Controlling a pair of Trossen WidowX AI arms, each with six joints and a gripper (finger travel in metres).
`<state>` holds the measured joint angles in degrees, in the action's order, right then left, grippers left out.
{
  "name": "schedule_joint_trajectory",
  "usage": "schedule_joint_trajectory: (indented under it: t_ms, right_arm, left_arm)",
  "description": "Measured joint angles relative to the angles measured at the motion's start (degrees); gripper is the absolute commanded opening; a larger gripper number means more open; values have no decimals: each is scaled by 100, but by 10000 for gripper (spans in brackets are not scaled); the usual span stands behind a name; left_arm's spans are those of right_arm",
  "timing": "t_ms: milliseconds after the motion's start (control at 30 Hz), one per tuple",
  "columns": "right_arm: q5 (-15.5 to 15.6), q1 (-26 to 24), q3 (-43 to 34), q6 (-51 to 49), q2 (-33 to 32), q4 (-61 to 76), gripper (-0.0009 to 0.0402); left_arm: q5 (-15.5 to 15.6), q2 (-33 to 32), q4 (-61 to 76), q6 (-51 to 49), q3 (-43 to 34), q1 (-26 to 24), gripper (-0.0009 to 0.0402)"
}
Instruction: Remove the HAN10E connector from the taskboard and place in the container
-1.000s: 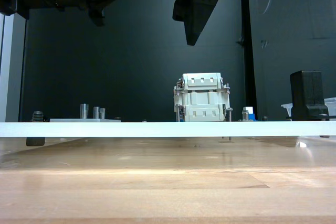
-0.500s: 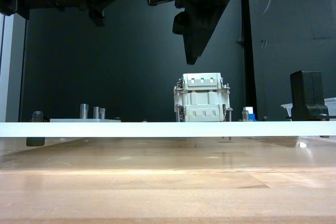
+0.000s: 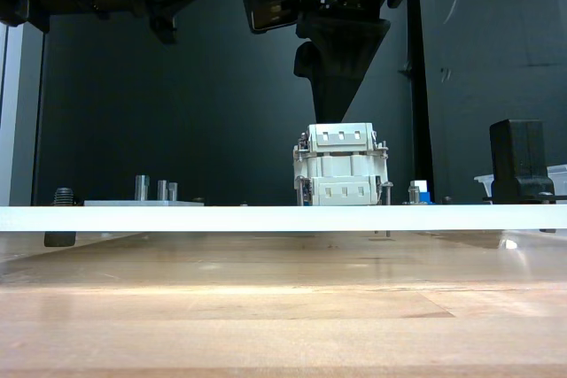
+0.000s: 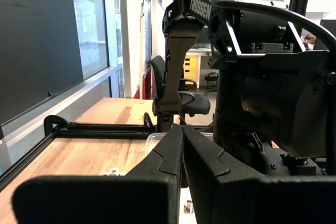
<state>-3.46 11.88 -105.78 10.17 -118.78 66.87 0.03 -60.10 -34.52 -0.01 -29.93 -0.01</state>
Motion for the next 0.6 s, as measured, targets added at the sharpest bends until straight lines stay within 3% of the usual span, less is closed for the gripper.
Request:
schedule_joint_trajectory:
  t_ms: [600]
  right_arm:
    - [-17, -2, 452, -7, 20, -350, 142]
  left_arm:
    - [-2, 0, 0, 2, 0, 0, 0]
